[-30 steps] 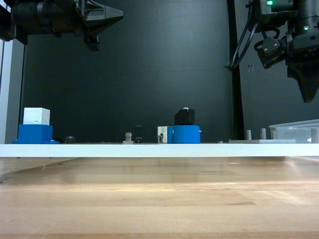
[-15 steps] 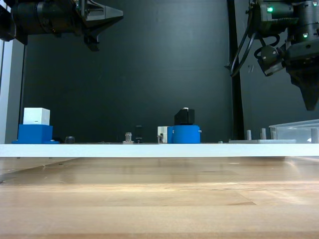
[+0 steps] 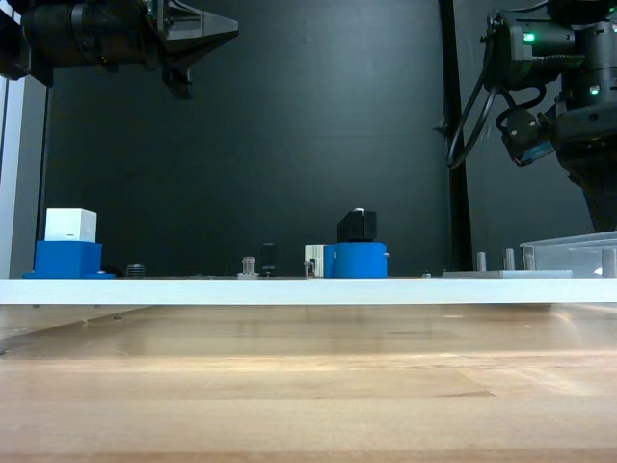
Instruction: Pick the 16mm cylinder and place it in the taskboard
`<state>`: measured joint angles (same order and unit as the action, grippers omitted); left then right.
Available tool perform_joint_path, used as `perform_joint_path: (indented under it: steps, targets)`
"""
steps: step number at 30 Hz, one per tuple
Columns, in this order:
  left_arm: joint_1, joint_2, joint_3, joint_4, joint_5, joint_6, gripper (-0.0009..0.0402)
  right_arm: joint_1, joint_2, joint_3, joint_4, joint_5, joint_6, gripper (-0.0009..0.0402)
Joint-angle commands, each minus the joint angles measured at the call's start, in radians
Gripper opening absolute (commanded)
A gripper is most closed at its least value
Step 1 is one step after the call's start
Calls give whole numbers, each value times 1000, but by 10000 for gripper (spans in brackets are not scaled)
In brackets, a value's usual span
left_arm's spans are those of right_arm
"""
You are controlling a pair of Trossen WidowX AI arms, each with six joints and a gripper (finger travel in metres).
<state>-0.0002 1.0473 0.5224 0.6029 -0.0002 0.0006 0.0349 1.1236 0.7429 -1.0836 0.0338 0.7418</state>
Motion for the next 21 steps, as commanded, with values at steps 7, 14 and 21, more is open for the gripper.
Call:
perform_joint_path:
  steps: [7,14,21]
  targets:
    - [0,0,0,0,0,0,0,7,34,-16,39,2,14,188]
    - [0,0,0,0,0,0,0,25,40,-51,77,4,47,188]
    - [0,0,0,0,0,0,0,33,40,-67,94,27,58,188]
